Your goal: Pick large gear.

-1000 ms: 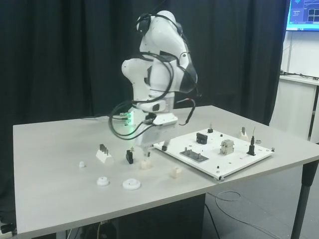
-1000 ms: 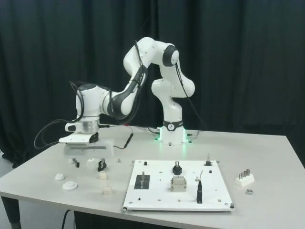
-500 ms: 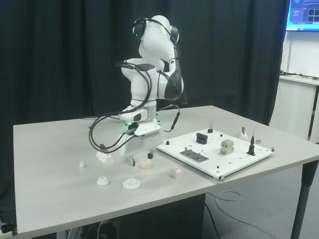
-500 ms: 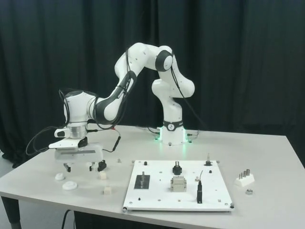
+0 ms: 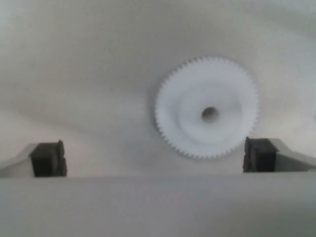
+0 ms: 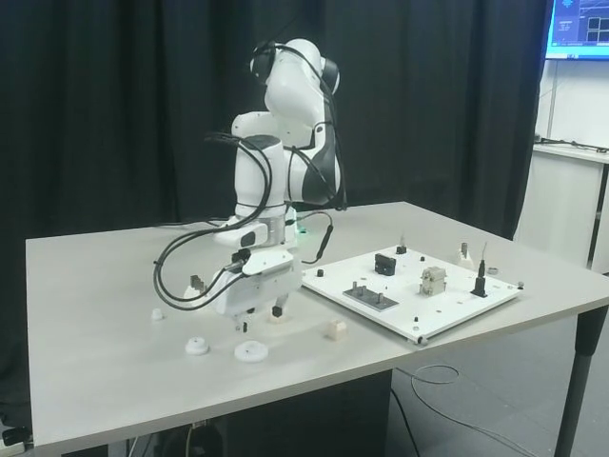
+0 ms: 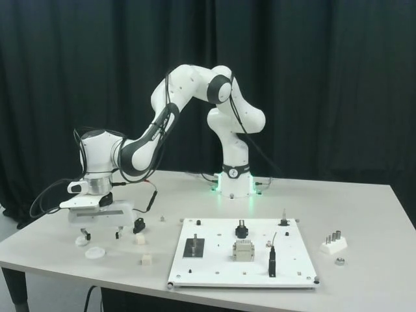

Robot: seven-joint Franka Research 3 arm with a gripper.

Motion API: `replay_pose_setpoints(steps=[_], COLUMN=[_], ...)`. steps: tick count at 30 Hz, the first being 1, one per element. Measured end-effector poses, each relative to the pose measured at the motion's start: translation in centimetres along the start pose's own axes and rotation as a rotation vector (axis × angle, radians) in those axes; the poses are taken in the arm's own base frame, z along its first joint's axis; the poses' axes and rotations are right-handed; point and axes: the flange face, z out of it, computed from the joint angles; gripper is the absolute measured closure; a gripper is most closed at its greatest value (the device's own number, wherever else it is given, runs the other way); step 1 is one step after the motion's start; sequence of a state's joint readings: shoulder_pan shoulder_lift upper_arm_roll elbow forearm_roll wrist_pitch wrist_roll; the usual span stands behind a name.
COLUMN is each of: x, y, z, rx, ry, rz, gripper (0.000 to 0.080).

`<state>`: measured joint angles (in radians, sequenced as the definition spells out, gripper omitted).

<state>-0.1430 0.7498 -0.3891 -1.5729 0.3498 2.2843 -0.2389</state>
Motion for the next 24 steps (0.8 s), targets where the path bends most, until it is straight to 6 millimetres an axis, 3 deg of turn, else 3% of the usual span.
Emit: replay_pose_setpoints(steps=[24], x=[1.7], y=[1.4], z=[2.2], rx=[0.001], ry=[0.011], rz=[-0.008], gripper=[0.0003])
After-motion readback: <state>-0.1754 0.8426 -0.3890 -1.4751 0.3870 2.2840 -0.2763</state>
